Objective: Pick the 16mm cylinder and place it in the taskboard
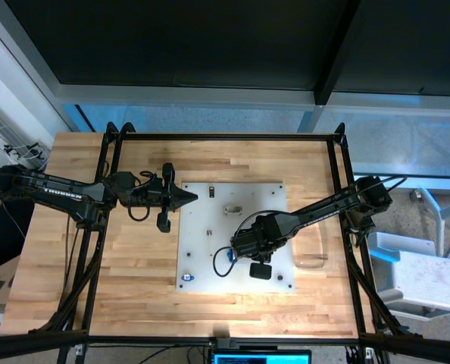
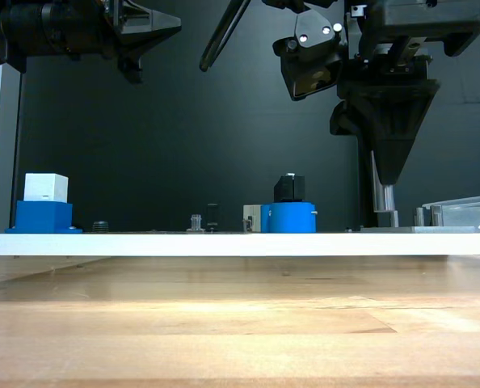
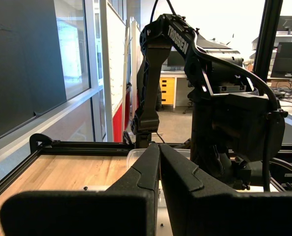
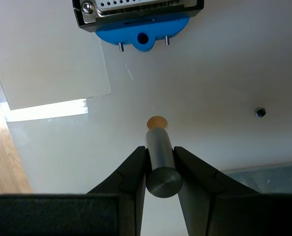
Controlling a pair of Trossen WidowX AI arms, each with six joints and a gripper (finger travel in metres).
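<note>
High view: right gripper [image 4: 159,153] pinches 16mm cylinder [image 4: 158,142] above taskboard [image 1: 202,250] on wooden table [image 1: 134,303]; left gripper [image 1: 193,197], fingers together, nearby.

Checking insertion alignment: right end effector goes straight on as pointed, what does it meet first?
The right end effector grips the 16mm cylinder, which leads, seemingly aimed at the tan hole in the taskboard; depth unclear. The left end effector hangs shut at the board's left edge.

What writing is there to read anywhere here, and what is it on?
"TROSSEN": on the right arm, seen from the left wrist.
White lettering on the left arm: too small to read.
Nothing else. Left gripper, shut, hovers by the board's left edge; right gripper holds the peg over the board.
</note>
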